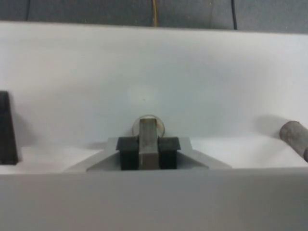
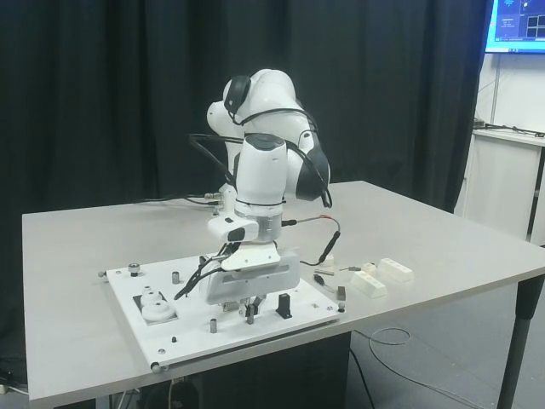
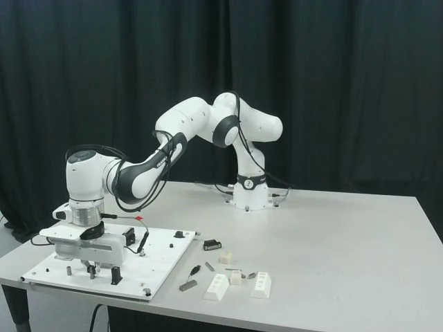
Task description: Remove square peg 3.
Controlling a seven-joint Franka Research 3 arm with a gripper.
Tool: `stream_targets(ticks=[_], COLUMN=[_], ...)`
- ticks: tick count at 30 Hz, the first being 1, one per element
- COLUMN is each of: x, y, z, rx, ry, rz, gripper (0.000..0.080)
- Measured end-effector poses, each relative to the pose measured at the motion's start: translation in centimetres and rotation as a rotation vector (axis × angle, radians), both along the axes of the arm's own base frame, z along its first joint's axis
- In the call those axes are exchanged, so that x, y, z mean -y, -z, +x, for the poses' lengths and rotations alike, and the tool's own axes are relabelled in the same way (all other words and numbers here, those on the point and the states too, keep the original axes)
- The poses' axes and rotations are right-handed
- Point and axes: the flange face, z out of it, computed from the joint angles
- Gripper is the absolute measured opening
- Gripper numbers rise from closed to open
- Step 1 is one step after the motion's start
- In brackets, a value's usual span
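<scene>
The arm (image 3: 187, 131) is built of rounded white shells, with black bands seen at the joints between them. Its round white base (image 3: 250, 196) is bolted to the grey tabletop (image 3: 346, 235). A black cable (image 2: 217, 153) is strung along the outside of the links and looped down toward the wrist. A small white camera housing (image 2: 232, 229) is mounted at the wrist, beside a grey metal ring. The gripper (image 1: 148, 153) is formed of a broad, flat white body, and two black pads (image 1: 127, 150) are carried on grey finger mounts, as shown in the wrist view.
</scene>
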Motion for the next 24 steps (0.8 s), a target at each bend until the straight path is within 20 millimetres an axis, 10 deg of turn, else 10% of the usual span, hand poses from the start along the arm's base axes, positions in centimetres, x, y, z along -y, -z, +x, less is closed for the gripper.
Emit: stream_targets(ticks=[24], x=[0.7], y=[-5.5], z=[-0.3], rx=[-0.014], ry=[0.015], rz=[-0.007], gripper=[0.0075])
